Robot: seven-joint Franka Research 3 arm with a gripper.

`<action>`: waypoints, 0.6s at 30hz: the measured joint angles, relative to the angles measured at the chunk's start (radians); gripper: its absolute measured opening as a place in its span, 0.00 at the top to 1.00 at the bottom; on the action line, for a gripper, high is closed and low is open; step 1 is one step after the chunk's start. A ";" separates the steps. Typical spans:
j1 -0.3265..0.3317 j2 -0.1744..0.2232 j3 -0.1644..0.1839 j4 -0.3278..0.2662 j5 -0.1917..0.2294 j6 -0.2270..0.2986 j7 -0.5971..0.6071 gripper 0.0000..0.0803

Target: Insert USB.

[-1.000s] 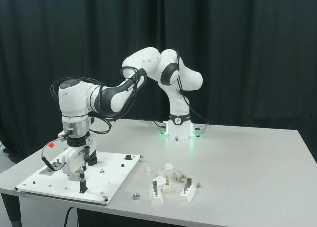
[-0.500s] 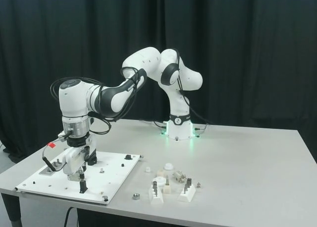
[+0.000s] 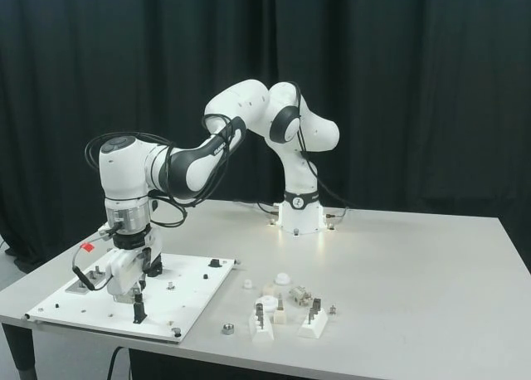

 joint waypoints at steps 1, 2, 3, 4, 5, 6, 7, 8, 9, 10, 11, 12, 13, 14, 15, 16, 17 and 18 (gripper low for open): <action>0.000 0.000 0.000 -0.001 0.000 0.000 0.000 0.92; 0.000 0.000 0.000 -0.001 0.000 0.001 -0.001 0.92; 0.000 0.000 0.000 -0.001 0.000 0.002 -0.002 0.92; -0.001 0.000 0.000 -0.001 0.000 0.002 -0.004 0.92; -0.001 0.000 0.000 -0.001 0.000 0.002 -0.007 0.92; -0.001 0.000 0.000 -0.002 0.000 0.003 -0.009 0.92; -0.002 0.000 0.000 -0.002 0.000 0.003 -0.011 0.92; -0.002 0.000 0.000 -0.002 0.000 0.003 -0.013 0.92; -0.002 0.000 0.000 -0.002 0.000 0.003 -0.014 0.92; -0.003 0.000 0.000 -0.002 0.000 0.004 -0.015 0.92; -0.003 0.000 0.000 -0.002 0.000 0.004 -0.015 0.92; -0.003 0.000 0.000 -0.003 0.000 0.004 -0.016 0.92; -0.004 0.000 0.000 -0.003 0.000 0.004 -0.016 0.92; -0.004 0.000 0.000 -0.003 0.000 0.004 -0.016 0.92; -0.004 0.000 0.000 -0.003 0.000 0.005 -0.017 0.92; -0.004 0.000 0.000 -0.003 0.001 0.005 -0.017 0.92; -0.004 0.000 0.000 -0.003 0.001 0.005 -0.018 0.92; -0.004 0.000 0.000 -0.003 0.001 0.005 -0.019 0.92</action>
